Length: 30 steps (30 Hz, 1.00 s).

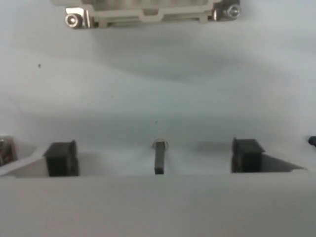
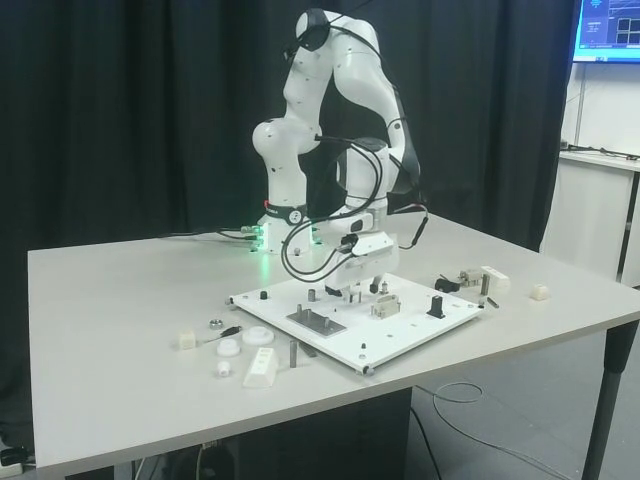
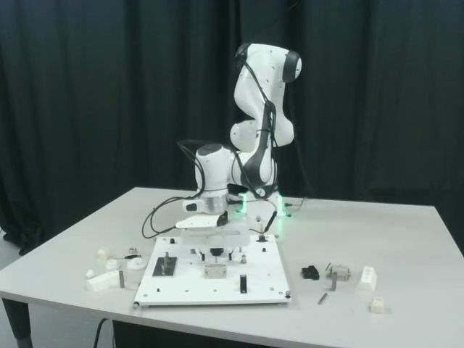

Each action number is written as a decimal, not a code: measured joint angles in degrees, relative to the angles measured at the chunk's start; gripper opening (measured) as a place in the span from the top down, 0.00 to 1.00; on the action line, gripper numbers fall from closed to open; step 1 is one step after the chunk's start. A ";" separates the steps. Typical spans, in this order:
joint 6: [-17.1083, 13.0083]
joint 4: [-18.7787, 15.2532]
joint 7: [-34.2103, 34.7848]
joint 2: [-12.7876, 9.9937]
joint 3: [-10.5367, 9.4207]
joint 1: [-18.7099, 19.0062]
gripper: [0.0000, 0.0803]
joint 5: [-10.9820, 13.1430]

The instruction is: Remove square peg 1.

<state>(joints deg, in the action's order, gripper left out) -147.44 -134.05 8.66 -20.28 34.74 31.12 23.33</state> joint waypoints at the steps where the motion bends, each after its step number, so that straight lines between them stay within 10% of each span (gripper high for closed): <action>1: -0.14 0.00 0.05 -0.08 -0.09 -0.01 0.11 0.00; 9: -0.92 0.00 0.25 -0.58 -0.82 -0.28 0.11 -0.02; 10: -0.94 0.00 0.33 -0.63 -0.85 -0.31 0.54 -0.03; 15: -0.97 0.00 0.53 -0.99 -1.05 -0.55 0.54 -0.07; 16: -0.97 0.00 0.53 -1.06 -1.11 -0.62 0.76 -0.09; 21: -1.11 0.03 0.53 -1.39 -1.25 -1.08 0.76 -0.22; 22: -1.11 0.06 0.53 -1.40 -1.30 -1.16 0.94 -0.23; 30: -1.00 0.18 0.53 -1.40 -1.57 -1.44 0.94 -0.63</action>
<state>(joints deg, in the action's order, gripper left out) -148.43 -133.86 9.19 -21.68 33.17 29.68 22.70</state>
